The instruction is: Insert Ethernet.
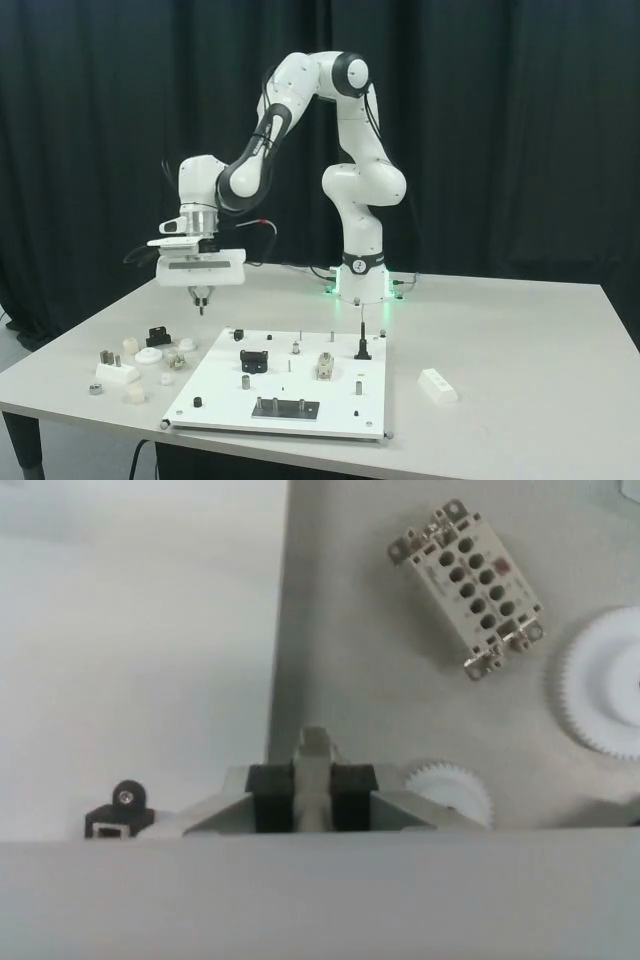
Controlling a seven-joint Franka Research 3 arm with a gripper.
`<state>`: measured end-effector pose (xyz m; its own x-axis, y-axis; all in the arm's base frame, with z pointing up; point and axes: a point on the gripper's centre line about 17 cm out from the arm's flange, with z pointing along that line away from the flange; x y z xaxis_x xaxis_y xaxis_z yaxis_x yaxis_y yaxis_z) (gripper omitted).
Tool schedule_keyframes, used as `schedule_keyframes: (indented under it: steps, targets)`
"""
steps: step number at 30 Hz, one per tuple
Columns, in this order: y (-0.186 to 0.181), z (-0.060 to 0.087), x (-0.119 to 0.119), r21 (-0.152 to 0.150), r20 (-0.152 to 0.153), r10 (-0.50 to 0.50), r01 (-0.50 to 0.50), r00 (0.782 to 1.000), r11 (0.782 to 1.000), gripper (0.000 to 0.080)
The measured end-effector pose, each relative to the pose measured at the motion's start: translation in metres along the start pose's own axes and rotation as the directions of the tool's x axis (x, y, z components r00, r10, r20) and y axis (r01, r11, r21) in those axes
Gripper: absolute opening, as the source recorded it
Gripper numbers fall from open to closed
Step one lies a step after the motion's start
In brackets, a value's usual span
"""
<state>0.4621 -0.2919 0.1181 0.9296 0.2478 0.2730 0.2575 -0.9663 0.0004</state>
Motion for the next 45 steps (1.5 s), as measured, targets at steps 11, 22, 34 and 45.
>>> schedule_keyframes:
  steps: [11, 22, 34, 45]
  targets:
    - [-0.019, 0.008, -0.001, 0.012, 0.011, -0.041, 0.041, 0.999, 0.999, 0.0075]
    - [-0.027, 0.012, -0.007, 0.029, 0.044, -0.091, 0.089, 0.995, 0.996, 0.0075]
    - [-0.040, 0.007, -0.022, 0.059, 0.088, -0.105, 0.100, 0.991, 0.993, 0.0075]
    - [-0.064, 0.001, -0.030, 0.082, 0.136, 0.006, -0.018, 0.991, 0.996, 0.0075]
